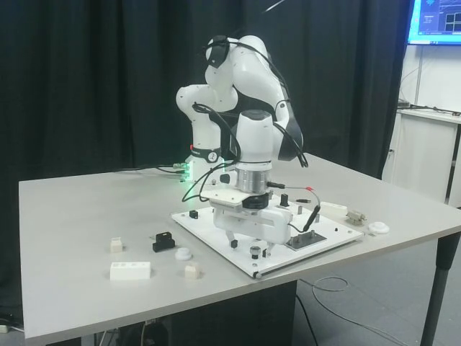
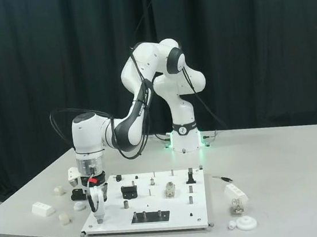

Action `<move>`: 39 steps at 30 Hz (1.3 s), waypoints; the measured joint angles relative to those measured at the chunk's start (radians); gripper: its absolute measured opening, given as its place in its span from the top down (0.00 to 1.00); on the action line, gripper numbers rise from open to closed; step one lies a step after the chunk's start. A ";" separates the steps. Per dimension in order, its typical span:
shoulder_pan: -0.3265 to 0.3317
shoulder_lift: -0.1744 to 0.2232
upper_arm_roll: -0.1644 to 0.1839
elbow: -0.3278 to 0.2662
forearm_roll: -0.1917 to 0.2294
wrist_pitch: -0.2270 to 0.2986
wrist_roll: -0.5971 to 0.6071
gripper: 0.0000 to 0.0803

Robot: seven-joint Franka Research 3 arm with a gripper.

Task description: Remove bolt 4.

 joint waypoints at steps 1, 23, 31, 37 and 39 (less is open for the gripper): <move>0.000 0.000 0.000 -0.001 0.000 0.000 -0.001 0.00; 0.003 0.000 0.006 -0.004 0.000 0.007 0.015 0.36; 0.009 0.000 0.018 0.006 0.004 0.011 0.031 0.57; 0.009 0.001 0.017 0.006 0.003 0.012 0.036 0.72; 0.009 0.001 0.017 0.006 0.003 0.012 0.036 0.72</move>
